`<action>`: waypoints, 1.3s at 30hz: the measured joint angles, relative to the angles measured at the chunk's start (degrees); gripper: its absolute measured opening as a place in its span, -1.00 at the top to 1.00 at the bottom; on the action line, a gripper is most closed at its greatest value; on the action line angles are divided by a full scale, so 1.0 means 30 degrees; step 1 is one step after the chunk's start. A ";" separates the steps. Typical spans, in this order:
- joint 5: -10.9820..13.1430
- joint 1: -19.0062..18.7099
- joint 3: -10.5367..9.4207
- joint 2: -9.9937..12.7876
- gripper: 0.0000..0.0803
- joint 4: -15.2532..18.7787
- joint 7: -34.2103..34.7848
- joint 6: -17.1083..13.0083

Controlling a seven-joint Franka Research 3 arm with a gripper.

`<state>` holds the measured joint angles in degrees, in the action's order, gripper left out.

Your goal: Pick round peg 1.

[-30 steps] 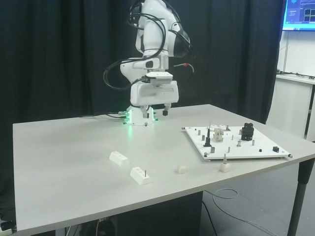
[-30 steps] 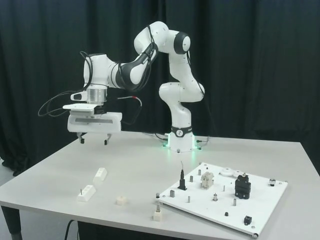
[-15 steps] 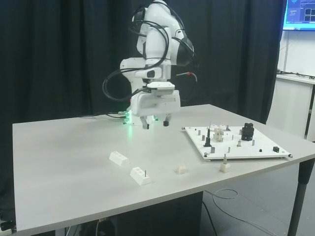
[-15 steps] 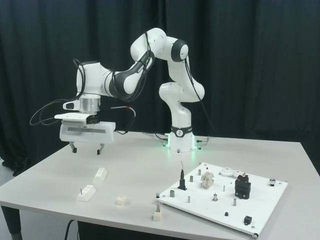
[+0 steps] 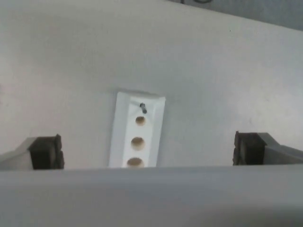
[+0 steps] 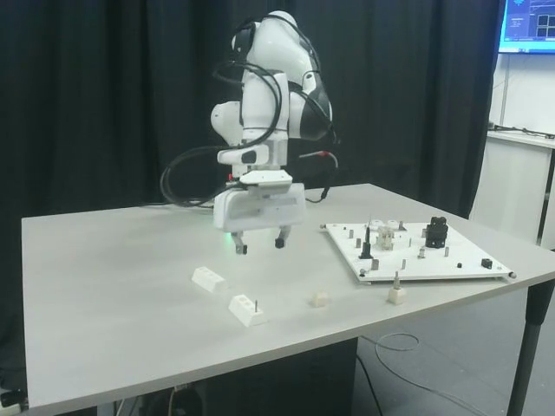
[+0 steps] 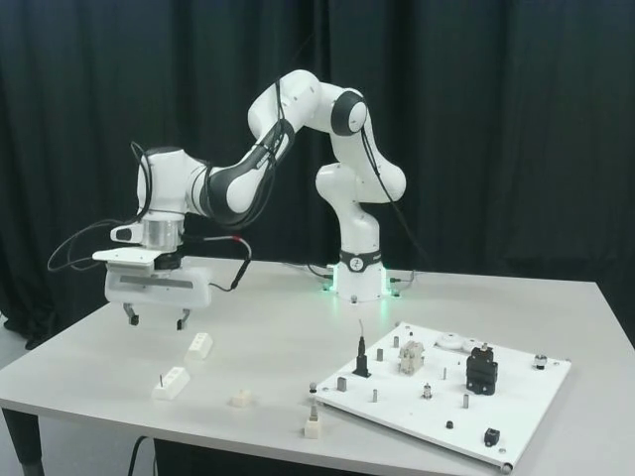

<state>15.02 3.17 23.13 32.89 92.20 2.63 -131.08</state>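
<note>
Round peg 1 (image 6: 257, 304) (image 7: 160, 378) is a thin dark pin standing upright in the end of a small white block (image 6: 247, 310) (image 7: 171, 383) near the table's front edge. In the wrist view the block (image 5: 137, 130) shows three round holes, with the peg (image 5: 143, 108) at its far end. My gripper (image 6: 260, 246) (image 7: 156, 321) (image 5: 147, 150) hangs open above the table, higher than the peg and a little behind the block. Its black fingertips (image 5: 45, 152) are spread wide with nothing between them.
A second white block (image 6: 209, 278) (image 7: 198, 346) lies just behind the peg block. A small cube (image 6: 320, 299) (image 7: 240, 398) and a small block with a pin (image 6: 396, 293) (image 7: 313, 424) sit near the front edge. A white board (image 6: 451, 264) (image 7: 516, 397) carries several parts.
The arm has swung the gripper forward from near the robot base and lowered it towards the white blocks. The fingers have stayed open.
</note>
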 joint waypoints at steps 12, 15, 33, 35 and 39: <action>0.1289 0.0059 -0.0093 0.1533 -0.99 -0.0795 0.0025 -0.0079; 0.1339 0.0050 -0.0157 0.1804 -0.99 -0.0952 0.0025 -0.0064; 0.1401 0.0259 0.0170 0.2852 -0.99 -0.1473 0.2038 0.0800; 0.1402 0.0278 0.0169 0.3004 -0.99 -0.1671 0.2191 0.1041; 0.1402 0.0275 0.0149 0.3327 -0.99 -0.2106 0.2693 0.1503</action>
<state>19.23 3.99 23.58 42.87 85.88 10.71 -126.57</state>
